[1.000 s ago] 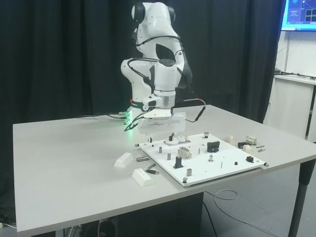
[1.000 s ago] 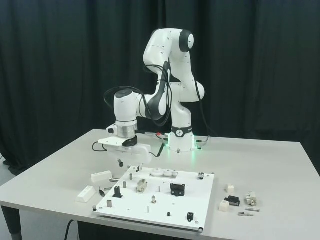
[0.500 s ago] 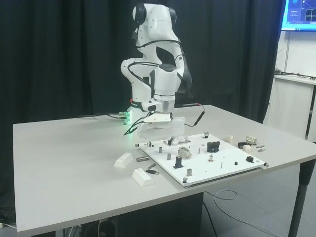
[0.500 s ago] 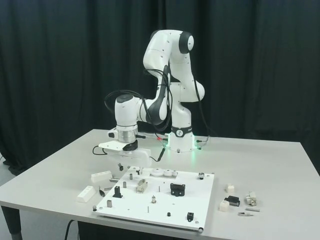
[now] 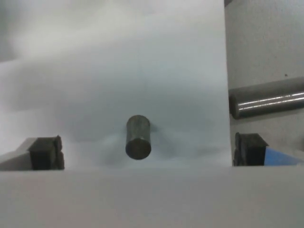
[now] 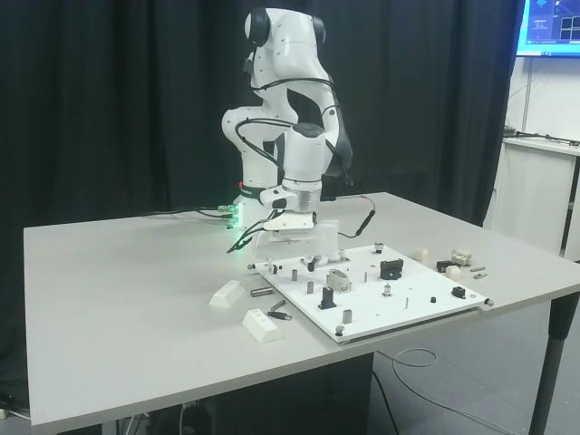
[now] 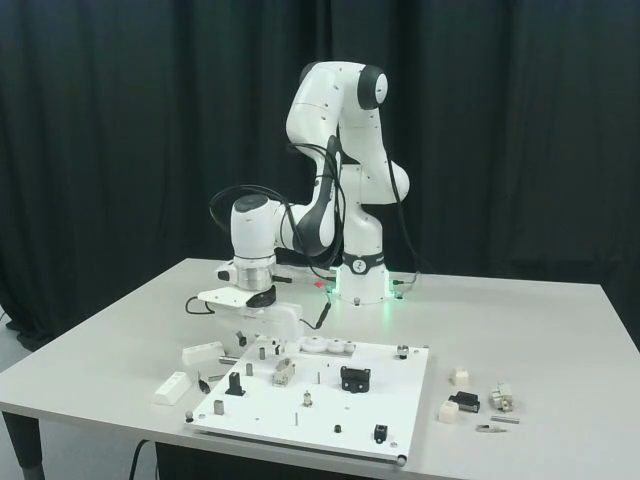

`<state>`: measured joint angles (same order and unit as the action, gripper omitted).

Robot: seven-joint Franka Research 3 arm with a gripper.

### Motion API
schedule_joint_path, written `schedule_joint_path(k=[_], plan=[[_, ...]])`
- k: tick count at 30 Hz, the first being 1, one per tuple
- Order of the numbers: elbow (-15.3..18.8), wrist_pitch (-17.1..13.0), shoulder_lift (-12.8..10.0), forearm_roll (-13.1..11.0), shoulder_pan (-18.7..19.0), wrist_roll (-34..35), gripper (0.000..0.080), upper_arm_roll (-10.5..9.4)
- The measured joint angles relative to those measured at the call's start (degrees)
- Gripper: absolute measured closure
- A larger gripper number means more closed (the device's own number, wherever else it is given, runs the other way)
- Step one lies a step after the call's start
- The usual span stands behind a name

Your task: Remove round peg 3.

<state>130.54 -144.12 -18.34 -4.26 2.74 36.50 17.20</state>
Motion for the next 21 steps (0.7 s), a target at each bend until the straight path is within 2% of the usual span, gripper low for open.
schedule_joint_path(k=[21], plan=[[0.0, -1.1, -1.5, -0.3, 0.2, 0.0, 0.0003, -0.14]])
